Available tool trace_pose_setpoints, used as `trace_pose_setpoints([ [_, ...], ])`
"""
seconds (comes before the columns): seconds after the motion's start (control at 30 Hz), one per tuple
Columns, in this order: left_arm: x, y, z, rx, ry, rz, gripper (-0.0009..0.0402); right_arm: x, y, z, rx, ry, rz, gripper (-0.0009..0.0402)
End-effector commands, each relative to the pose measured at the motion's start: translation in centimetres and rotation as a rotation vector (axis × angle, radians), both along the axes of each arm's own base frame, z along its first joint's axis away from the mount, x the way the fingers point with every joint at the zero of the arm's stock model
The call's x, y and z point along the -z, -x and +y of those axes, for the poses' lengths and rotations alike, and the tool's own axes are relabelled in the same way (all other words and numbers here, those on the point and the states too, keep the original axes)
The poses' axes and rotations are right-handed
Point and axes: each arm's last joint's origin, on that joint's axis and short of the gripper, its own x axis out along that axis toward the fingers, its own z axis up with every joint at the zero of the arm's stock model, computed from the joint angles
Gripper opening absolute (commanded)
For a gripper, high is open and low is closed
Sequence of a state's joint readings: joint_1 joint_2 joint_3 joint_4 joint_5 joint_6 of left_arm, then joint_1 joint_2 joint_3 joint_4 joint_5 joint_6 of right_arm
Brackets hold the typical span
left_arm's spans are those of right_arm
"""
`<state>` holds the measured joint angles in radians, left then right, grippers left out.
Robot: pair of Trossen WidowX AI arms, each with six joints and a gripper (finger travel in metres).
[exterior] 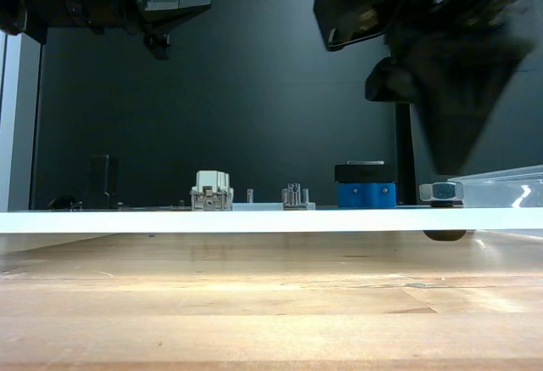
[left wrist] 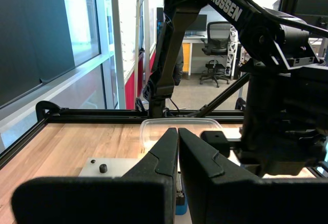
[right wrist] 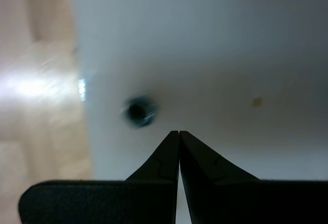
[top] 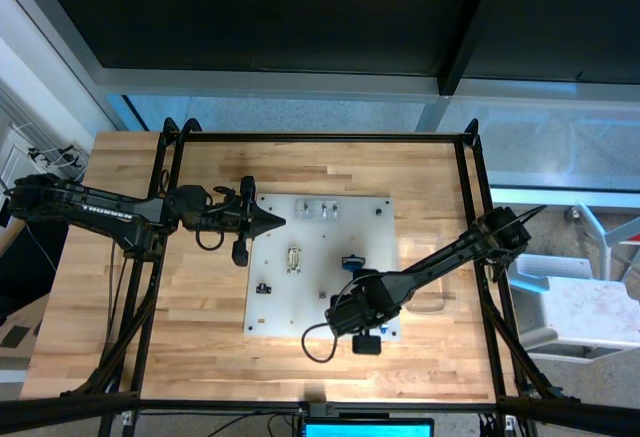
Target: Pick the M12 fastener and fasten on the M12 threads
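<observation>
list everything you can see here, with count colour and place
table: 1, light wood, under everything
white board: 1, white, mid-table
M12 nut: 1, silver, board's near right edge, seemingly on its stud
blue connector block: 1, blue, black top, mid-board
pale connector: 1, grey-white, mid-board, left of the block
clear tray: 1, clear, right of board
left gripper: 1, black, shut, raised over board's far left edge
right gripper: 1, black, shut, empty, tip close above nut

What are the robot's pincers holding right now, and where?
Nothing. The right pincer is shut empty near the silver nut; the left pincer, also shut empty, hangs high at left.
</observation>
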<state>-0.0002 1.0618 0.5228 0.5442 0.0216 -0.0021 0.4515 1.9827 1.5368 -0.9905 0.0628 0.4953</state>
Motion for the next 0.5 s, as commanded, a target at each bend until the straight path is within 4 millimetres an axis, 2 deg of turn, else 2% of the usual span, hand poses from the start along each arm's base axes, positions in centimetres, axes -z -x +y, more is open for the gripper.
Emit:
trace_pose_setpoints([
  [0.03, 0.01, -0.01, 0.00, 0.000, 0.000, 0.000, 0.0000, 0.28, -0.31, -0.05, 0.003, -0.001, -0.015, 0.0000],
  [0.4, 0.01, -0.01, 0.01, 0.000, 0.000, 0.000, 0.0000, 0.99, -0.54, 0.09, -0.002, -0.018, -0.010, 0.0000],
  [0.5, 0.01, -0.01, 0.00, 0.000, 0.000, 0.000, 0.0000, 0.97, -0.38, 0.42, -0.033, -0.144, 0.049, 0.0000],
])
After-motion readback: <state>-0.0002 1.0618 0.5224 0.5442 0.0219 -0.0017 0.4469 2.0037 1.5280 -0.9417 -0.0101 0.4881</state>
